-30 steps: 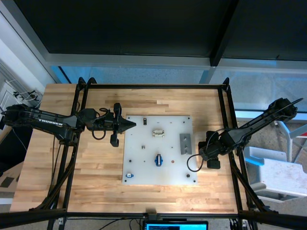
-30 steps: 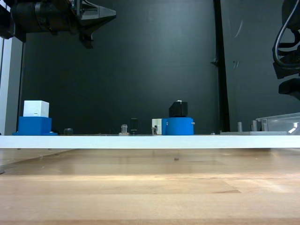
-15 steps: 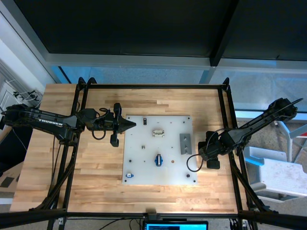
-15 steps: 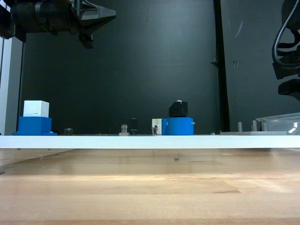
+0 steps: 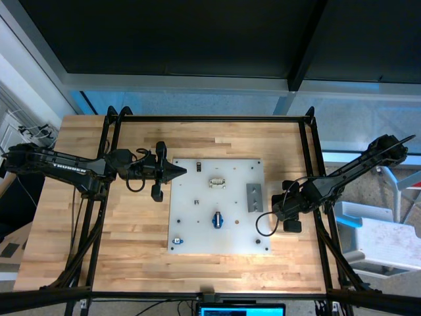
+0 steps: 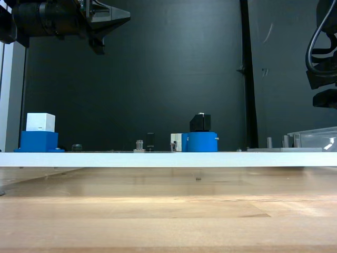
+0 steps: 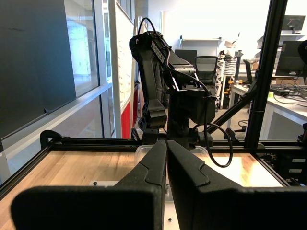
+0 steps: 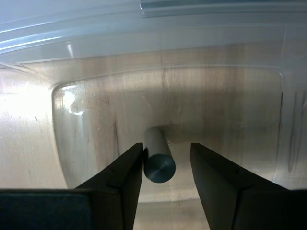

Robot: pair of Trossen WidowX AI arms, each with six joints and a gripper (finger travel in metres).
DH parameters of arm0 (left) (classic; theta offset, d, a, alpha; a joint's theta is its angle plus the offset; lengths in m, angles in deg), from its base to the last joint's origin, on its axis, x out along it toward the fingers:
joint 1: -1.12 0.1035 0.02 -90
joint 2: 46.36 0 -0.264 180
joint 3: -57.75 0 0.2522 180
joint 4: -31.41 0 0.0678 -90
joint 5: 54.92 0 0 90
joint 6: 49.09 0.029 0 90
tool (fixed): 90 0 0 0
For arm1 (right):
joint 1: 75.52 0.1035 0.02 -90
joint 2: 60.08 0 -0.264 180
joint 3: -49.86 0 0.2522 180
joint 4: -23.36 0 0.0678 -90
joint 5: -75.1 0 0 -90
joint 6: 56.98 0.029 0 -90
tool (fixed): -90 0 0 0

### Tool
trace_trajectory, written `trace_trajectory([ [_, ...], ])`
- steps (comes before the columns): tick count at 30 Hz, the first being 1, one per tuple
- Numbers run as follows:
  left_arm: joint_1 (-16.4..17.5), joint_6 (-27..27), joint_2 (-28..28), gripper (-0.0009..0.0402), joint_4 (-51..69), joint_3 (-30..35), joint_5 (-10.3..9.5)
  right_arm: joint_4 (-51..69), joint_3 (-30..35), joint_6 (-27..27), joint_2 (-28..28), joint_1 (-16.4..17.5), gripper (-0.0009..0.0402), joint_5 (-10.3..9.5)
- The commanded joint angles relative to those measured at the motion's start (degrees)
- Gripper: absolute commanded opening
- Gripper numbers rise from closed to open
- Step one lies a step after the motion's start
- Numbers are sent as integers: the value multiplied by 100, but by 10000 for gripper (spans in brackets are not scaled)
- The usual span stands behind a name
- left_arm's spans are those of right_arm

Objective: Pick the 16mm cylinder and place it in the taskboard

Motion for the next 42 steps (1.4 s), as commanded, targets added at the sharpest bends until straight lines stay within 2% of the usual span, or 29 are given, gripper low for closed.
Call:
trace_trajectory([
  [1,0,2,0,0,0,0,0,2,2,-2,0,0,112,-17],
  [19,2,2,0,0,0,0,0,0,2,-2,-2,0,34,-22],
  [30,0,2,0,0,0,0,0,9,35,0,-39,2,23,-28],
  [42,0,2,0,0,0,0,0,612,546,0,-153,2,23,-26],
])
